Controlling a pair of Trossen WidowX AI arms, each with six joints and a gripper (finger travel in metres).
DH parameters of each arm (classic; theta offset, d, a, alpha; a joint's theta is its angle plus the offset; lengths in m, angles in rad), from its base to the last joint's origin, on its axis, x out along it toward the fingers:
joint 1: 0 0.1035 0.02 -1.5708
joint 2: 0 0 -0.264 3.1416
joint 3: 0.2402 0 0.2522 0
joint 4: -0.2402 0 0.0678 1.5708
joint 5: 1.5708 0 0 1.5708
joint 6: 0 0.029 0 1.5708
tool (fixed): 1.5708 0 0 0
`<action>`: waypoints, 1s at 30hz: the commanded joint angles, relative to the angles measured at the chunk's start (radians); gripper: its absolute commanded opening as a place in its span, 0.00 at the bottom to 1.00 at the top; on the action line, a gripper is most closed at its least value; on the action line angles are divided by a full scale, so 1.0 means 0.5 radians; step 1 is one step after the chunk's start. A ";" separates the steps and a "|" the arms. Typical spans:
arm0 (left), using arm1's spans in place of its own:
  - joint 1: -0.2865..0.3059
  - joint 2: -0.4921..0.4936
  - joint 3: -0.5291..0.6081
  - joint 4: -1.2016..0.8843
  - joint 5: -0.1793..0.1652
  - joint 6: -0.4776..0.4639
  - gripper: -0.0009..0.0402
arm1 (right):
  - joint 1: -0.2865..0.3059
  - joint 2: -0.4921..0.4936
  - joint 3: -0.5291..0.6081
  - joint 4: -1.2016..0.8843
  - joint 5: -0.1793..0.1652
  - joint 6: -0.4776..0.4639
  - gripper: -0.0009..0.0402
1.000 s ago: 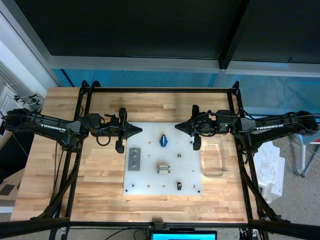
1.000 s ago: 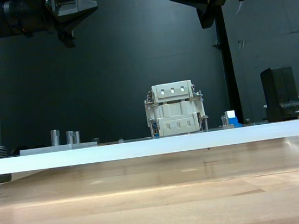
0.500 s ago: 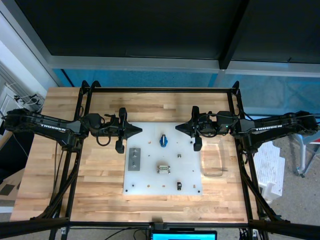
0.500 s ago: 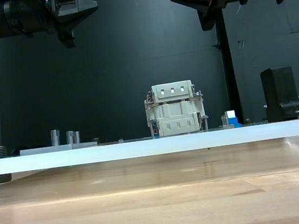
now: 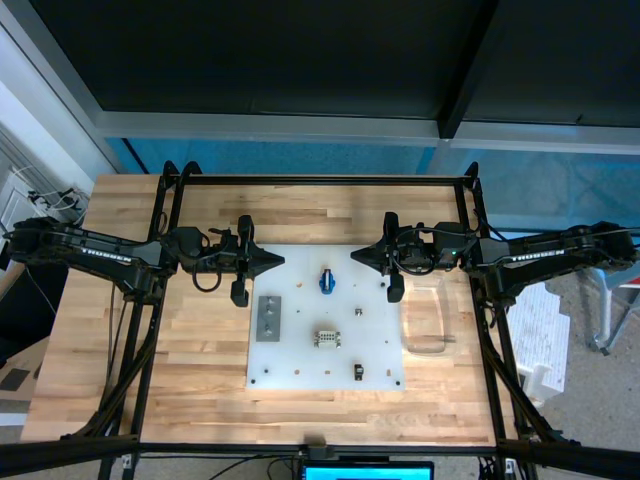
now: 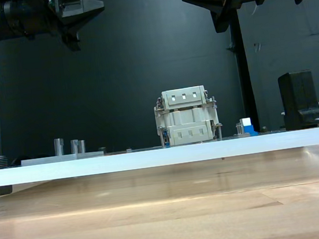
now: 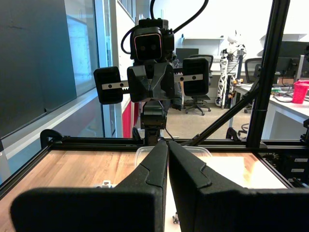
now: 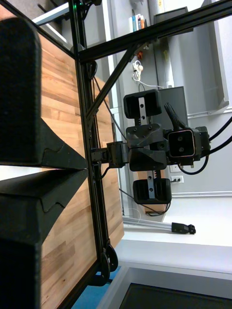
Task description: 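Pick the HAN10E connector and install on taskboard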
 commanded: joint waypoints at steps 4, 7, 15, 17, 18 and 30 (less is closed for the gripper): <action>0.001 0.001 0.001 0.001 0.000 0.000 0.02 | 0.001 0.001 0.003 -0.001 0.001 -0.001 0.02; 0.001 0.001 0.001 0.001 0.000 0.000 0.02 | 0.000 0.001 0.003 -0.002 0.001 -0.002 0.02; 0.000 0.001 0.001 0.001 0.000 0.000 0.02 | 0.001 0.003 0.003 -0.005 0.001 -0.048 0.02; 0.000 0.001 0.001 0.001 0.000 0.000 0.02 | 0.001 0.003 0.003 -0.006 0.002 -0.041 0.02; 0.000 0.001 0.001 0.000 0.000 0.000 0.02 | 0.000 0.003 0.003 -0.007 0.002 -0.046 0.02; 0.000 0.001 0.001 0.001 0.000 0.000 0.02 | 0.000 0.003 0.003 -0.007 0.002 -0.063 0.02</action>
